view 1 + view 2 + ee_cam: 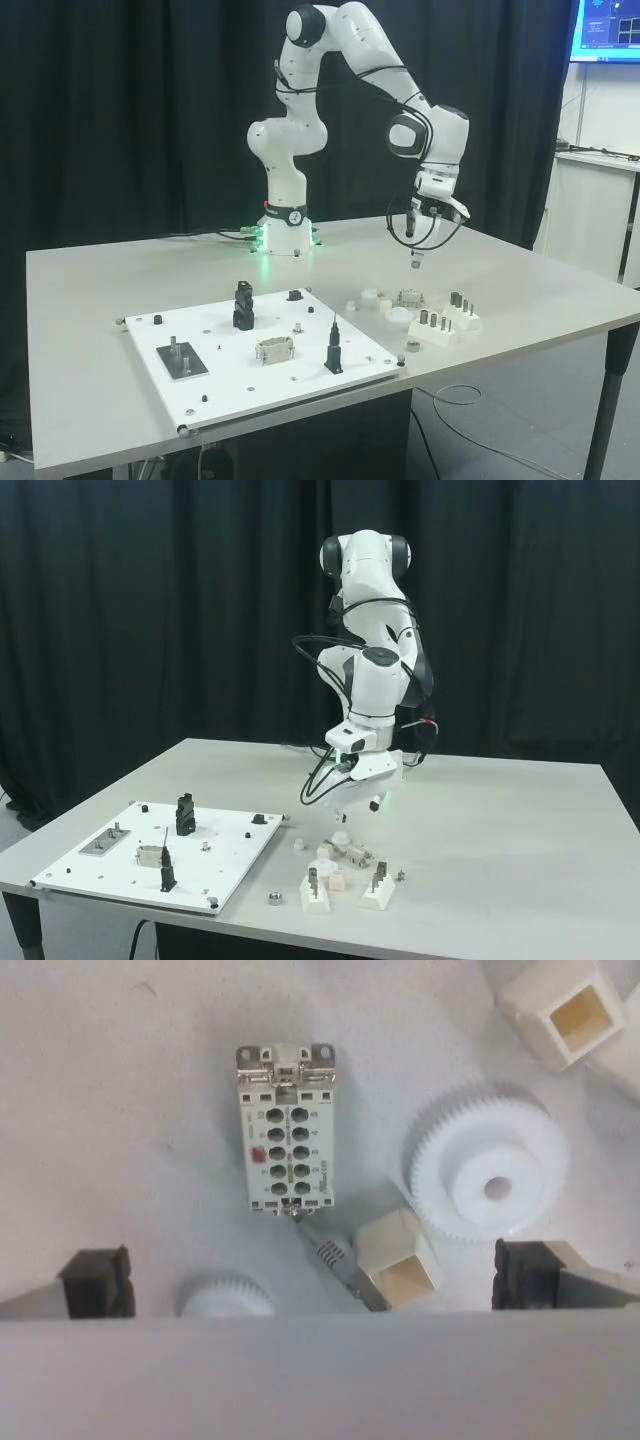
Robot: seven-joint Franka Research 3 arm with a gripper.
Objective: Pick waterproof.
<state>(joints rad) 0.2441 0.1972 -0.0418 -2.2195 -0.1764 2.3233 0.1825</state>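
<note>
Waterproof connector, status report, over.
Gripper open, hovering above table. Waterproof connector lying free below, ungrasped. Large gear and small cable plug close beside it.

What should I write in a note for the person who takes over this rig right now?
Gripper: open, holding nothing, hanging above the table, not yet lowered.
Waterproof connector: flat on the table under the gripper, between the fingers in the wrist view, untouched. A large white gear lies beside it, a small white gear and a hollow white square block are close, and a thin grey plug touches its end.
Done: the arm is placed over the connector.
Left: descend, close on the connector, lift it.
</note>
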